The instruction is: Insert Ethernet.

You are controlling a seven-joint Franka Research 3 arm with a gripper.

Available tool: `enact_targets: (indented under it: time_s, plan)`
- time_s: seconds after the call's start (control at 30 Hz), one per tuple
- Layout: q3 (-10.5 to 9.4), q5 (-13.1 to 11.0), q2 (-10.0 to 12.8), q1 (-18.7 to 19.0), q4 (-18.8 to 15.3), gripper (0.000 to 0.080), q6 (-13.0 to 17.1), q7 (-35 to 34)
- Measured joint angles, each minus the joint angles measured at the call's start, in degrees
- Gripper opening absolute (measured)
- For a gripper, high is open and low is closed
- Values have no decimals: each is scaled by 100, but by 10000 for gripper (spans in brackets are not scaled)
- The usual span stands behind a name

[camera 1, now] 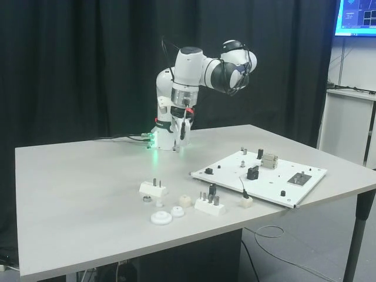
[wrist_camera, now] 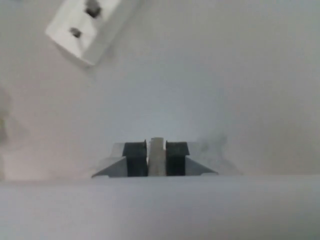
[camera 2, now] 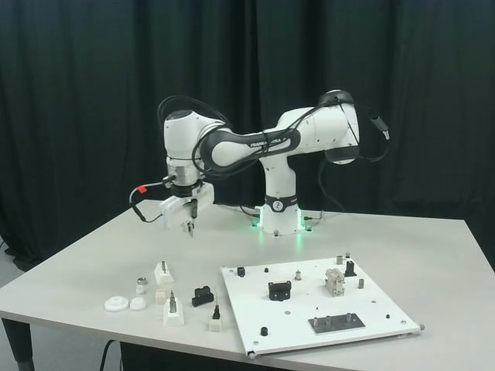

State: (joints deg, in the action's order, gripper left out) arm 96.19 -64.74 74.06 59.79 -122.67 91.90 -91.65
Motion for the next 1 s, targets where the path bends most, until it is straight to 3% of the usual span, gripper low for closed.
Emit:
enact_targets:
  time_s: [0.47,1.0]
  plan:
    - [40,-50,-44,722,-624,76,328,-934]
    - [-165,-241,-94,1320,-760,76,786,-1914]
